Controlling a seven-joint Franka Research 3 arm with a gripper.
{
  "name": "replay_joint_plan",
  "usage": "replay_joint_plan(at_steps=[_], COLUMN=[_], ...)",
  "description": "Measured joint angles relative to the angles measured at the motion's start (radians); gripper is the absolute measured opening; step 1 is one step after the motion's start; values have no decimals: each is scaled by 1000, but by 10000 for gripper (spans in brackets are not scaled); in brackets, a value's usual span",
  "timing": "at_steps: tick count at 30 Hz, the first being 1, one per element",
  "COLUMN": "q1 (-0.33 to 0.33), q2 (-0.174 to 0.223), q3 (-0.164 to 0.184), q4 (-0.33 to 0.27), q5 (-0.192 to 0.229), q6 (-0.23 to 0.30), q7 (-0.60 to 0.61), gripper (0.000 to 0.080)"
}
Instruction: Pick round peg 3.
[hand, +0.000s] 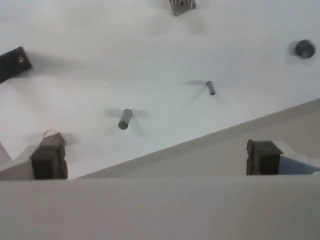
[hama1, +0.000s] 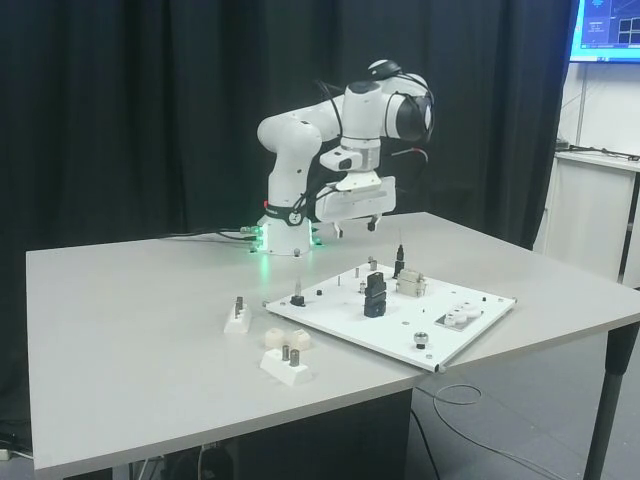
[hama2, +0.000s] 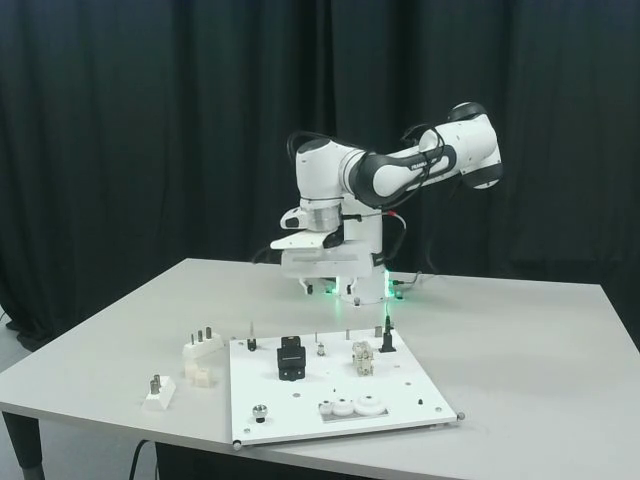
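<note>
Wrist view shows the gripper (hand: 155, 159) with its two dark fingertips (hand: 48, 161) set wide apart and nothing between them — the claw is open and holds nothing. Below it lies the white board (hand: 150, 60), whose edge runs on a slant across the picture, with grey table (hand: 280, 130) beyond. Two small grey round pegs stand upright on the board: a thicker one (hand: 125, 119) and a thinner one (hand: 210, 88), well apart from each other. Which of them is round peg 3 cannot be told from the pictures. A black knob (hand: 304, 49) sits near one margin of the board, and a black block (hand: 12, 64) shows at the opposite side.

In the first room view the white arm (hama1: 345, 130) reaches out from its base, and the gripper (hama1: 352, 226) hangs well above the far edge of the board (hama1: 390, 310) — touching nothing. The board carries a black connector (hama1: 374, 294) near its middle and white round parts (hama1: 458, 318) close to its near corner. Beside the board stand small white holders (hama1: 288, 357) with pegs in them.

The second room view shows the same: the gripper (hama2: 322, 287) is high over the board's (hama2: 330, 385) far side, near the arm's green-lit base (hama2: 362, 288).
</note>
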Motion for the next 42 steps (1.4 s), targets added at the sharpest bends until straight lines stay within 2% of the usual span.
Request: replay_joint_plan(at_steps=[4, 14, 22, 28, 42], q1=[4, 2, -23, -66, -247], q2=[0, 0, 0, -3, -5], q3=[-5, -10, -9, -3, 63], q4=[6, 27, 34, 45, 118], q5=[0, 2, 2, 9, 104], q6=[38, 172, 267, 312, 393], q7=[0, 0, -24, -66, -223], gripper=[800, 800, 800, 800, 800])
